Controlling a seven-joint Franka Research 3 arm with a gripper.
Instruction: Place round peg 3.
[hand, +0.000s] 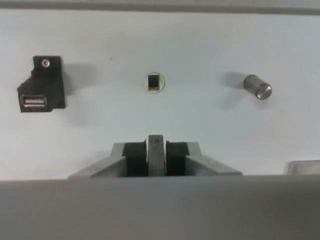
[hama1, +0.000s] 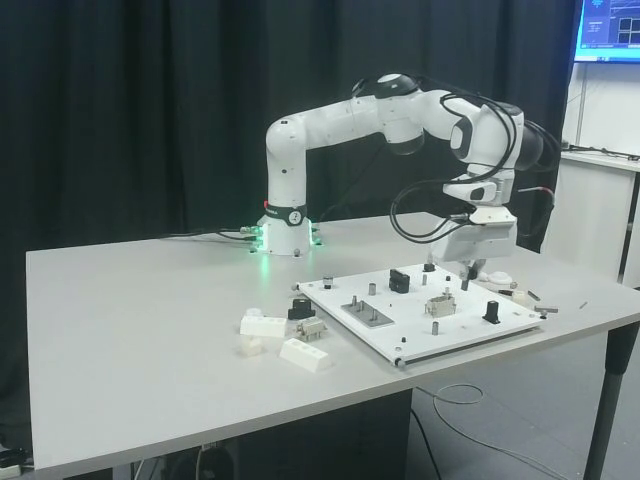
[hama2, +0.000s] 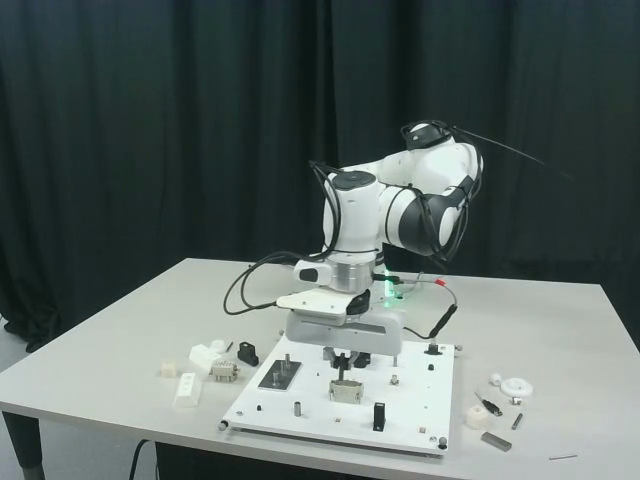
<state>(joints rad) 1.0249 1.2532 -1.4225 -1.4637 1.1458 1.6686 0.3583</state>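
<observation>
Two room cameras face the table from different sides; wrist camera looks closely down on the white board.

No text, label, brand, number or sign is showing legibly in any view. The screen at the upper corner of the first room view is displaying lines of writing, but they are coming through too small to read. The white board on the table is carrying no markings that can be made out, and neither is the arm.
</observation>
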